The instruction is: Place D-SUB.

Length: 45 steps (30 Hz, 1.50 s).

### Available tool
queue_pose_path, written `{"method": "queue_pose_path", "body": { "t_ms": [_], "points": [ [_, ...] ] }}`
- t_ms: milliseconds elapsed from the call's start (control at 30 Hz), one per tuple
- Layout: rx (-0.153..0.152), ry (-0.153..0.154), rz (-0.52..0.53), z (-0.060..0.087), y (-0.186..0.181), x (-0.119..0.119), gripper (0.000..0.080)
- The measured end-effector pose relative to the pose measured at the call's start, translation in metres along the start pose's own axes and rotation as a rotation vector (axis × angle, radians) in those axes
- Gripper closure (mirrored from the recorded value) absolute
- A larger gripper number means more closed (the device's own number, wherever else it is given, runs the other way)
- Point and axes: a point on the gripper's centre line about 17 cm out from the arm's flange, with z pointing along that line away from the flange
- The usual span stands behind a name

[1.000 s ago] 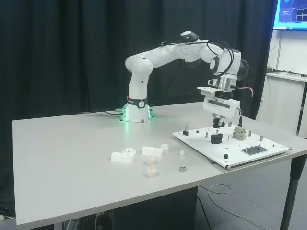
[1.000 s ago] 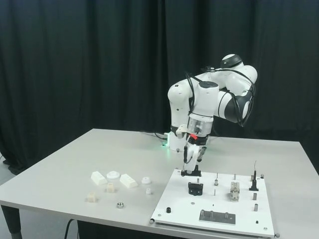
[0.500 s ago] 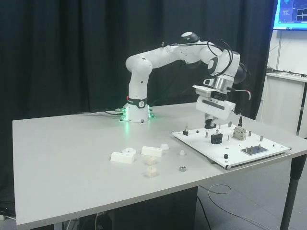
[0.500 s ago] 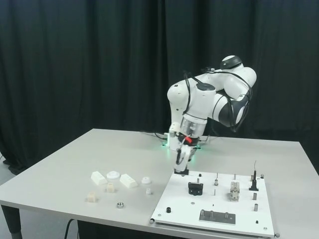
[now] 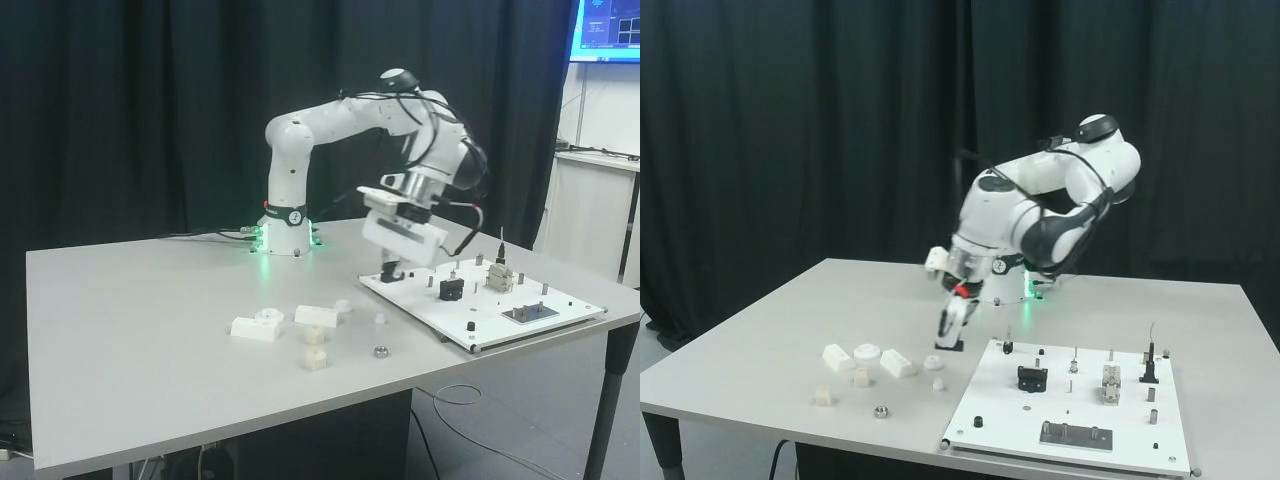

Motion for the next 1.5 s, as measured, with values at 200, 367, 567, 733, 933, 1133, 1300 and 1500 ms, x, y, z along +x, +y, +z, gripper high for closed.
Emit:
{"method": "queue_pose_path", "body": {
  "t_ms": [200, 367, 567, 733, 933, 1133, 1300, 1500],
  "points": [
    [0.024, -0.05, -0.025, 0.021, 0.005, 0.03, 0.0649],
    [0.052, -0.099, -0.031, 0.037, 0.005, 0.046, 0.0649],
    [0.076, -0.144, -0.031, 0.054, 0.005, 0.055, 0.0649],
    [0.074, -0.145, -0.057, 0.065, 0.006, 0.06, 0.0649],
    [0.065, -0.122, -0.093, 0.076, 0.003, 0.063, 0.0649],
    [0.065, -0.102, -0.11, 0.087, -0.003, 0.06, 0.0649],
    [0.064, -0.098, -0.112, 0.093, -0.004, 0.058, 0.0649],
    [0.065, -0.092, -0.093, 0.096, -0.006, 0.06, 0.0649]
  ]
}}
